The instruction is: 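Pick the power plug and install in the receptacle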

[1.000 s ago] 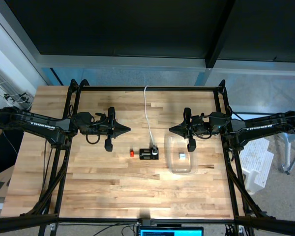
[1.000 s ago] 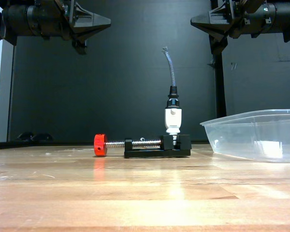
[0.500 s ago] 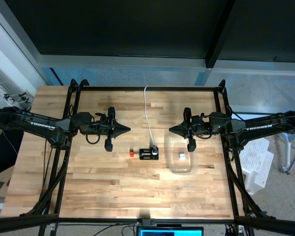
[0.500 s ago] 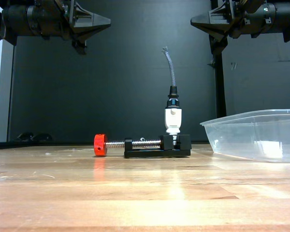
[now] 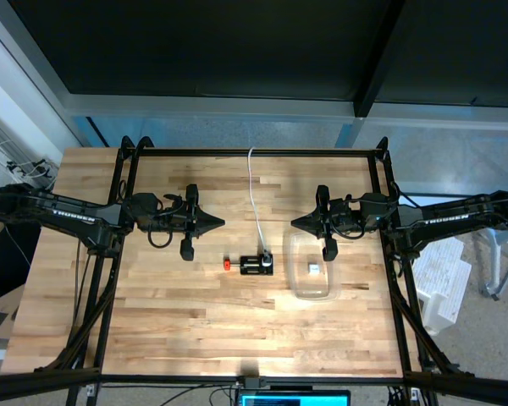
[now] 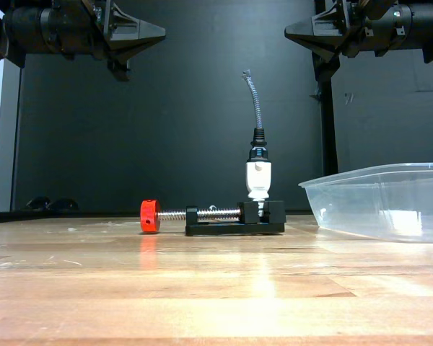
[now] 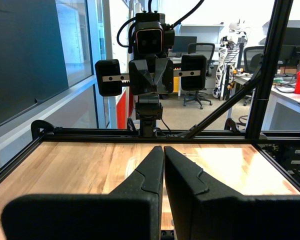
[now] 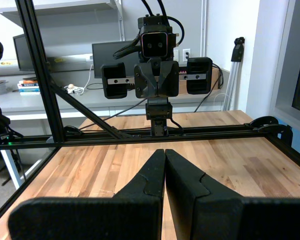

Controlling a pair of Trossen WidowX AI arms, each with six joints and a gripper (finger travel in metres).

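Overall, the wooden table (image 5: pixel 195 321) fills the high view, ringed by a black frame (image 5: pixel 254 153), with one arm reaching inward from each side. The left gripper (image 5: pixel 218 223) hangs well above the table, left of centre and pointing right. Its own camera shows its jaws pressed together with only a thin slit between the fingers (image 7: pixel 152 167), holding nothing and touching nothing. The right gripper (image 5: pixel 295 223) mirrors it, pointing left from right of centre at about the same height. Its jaws are likewise closed to a hairline, with the fingers (image 8: pixel 182 172) empty. From the low view, both tips sit high, well apart from everything on the table. A clear plastic tray (image 5: pixel 322 293) lies on the table near the right gripper, its far end beneath that gripper's body. Just left of the tray stands the black clamp fixture (image 6: pixel 234 220), its screw running left. The receptacle (image 6: pixel 258 176) is gripped upright in the right end of the fixture, roughly midway between the two grippers and nearer the camera than both. A thin white cable (image 5: pixel 256 194) runs from it toward the table's far edge, and in the low view it rises above the socket. The red knob (image 6: pixel 149 216) caps the left end of the screw. A small white cube (image 5: pixel 314 269) rests inside the tray. The power plug is too small to pick out in any of these views, so its place cannot be told.
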